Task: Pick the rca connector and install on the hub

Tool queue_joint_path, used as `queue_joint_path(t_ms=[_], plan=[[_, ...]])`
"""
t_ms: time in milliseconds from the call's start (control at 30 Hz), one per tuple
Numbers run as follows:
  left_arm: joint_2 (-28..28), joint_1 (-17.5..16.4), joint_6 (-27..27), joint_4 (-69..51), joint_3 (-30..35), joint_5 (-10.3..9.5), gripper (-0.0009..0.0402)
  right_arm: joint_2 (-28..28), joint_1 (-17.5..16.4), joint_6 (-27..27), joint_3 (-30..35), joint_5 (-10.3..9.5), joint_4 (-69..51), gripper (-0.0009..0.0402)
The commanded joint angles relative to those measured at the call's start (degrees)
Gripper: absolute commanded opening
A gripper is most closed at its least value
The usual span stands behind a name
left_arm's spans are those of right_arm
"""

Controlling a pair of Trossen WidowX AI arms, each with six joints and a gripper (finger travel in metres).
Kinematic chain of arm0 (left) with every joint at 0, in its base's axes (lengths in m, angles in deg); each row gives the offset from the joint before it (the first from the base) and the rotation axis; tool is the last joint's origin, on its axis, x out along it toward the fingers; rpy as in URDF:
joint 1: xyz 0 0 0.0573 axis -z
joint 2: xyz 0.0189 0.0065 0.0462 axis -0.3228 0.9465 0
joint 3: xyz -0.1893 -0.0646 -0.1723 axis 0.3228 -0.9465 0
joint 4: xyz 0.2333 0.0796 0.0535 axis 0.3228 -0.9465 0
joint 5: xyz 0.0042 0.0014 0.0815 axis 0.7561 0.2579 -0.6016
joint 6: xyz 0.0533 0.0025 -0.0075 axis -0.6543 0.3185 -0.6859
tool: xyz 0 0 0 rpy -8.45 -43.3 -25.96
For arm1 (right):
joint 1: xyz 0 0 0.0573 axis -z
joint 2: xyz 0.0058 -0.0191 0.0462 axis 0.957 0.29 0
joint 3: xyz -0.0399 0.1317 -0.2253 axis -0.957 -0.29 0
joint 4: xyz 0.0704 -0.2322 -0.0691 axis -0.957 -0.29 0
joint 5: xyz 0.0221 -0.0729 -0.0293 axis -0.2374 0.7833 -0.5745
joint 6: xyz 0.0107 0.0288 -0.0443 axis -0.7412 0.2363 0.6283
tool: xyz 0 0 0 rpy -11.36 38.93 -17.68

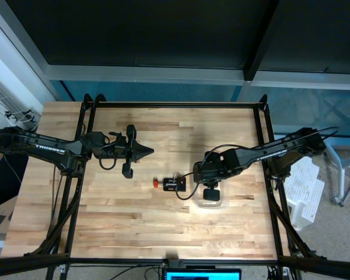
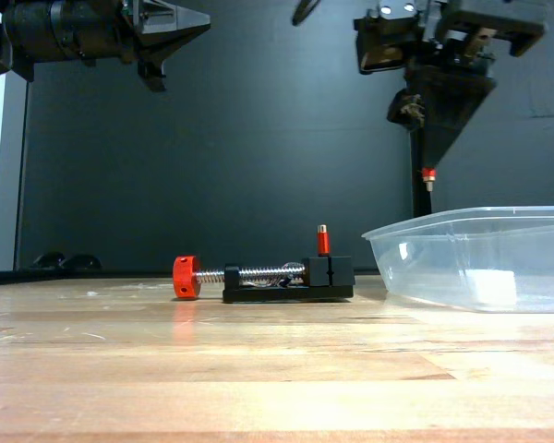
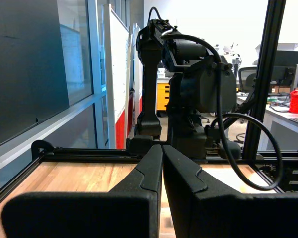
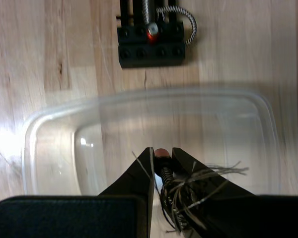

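The hub (image 1: pixel 174 185) is a small black block on the wood table, with a red knob (image 2: pixel 186 277) on a threaded rod at one end and a red stub (image 2: pixel 322 240) standing up from it. My right gripper (image 4: pixel 161 151) hangs above the clear tray, shut on the rca connector (image 4: pixel 162 157), whose red tip and ridged silver body poke out between the fingers. In the low view the connector (image 2: pixel 428 175) points down from the right gripper (image 2: pixel 428 159), well above the table. My left gripper (image 1: pixel 149 151) is parked high at the left, shut and empty.
A clear plastic tray (image 1: pixel 221 204) sits just right of the hub, below the right gripper. A thin braided cable (image 4: pixel 186 20) loops off the hub. A black metal frame (image 1: pixel 175 104) runs around the table's edges.
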Motion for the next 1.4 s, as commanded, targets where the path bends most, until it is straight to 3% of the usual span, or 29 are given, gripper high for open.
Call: queue_joint_path(t_ms=[33,1067,1400], plan=[[0.02,0.00,-0.02,-0.09,0.02,0.02,0.0000,1.99,0.28,0.07,2.03,0.04,0.00,0.0000],[0.02,0.00,-0.02,0.00,0.02,0.02,0.0000,19.52,1.99,4.31,20.41,0.02,-0.11,0.0000],[0.00,0.00,-0.02,-0.02,0.02,0.02,0.0000,20.24,2.73,4.50,20.28,0.02,-0.70,0.0000]])
